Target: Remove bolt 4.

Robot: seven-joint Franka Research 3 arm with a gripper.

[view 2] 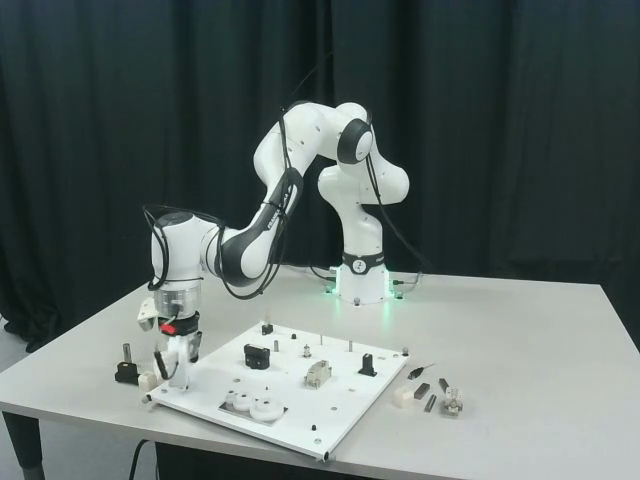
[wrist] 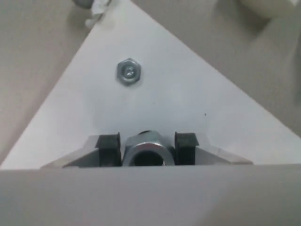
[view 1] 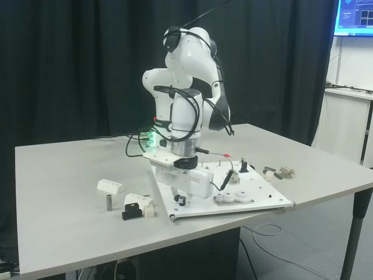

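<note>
The bolt [wrist: 146,151] sits at the corner of the white board [wrist: 188,99], clenched between the pincer [wrist: 146,149] pads. Pulling before it is fully unscrewed could drag the board across the tabletop [view 1: 70,175]; a loose grip might slip off its head.

White arm [view 2: 300,170] reaching out from its base and folded down low, wrist vertical, gripper [wrist: 146,149] pointing straight down, black fingertip pads [wrist: 107,143] set close together, clamped on either side of a bolt head [wrist: 145,151]
</note>
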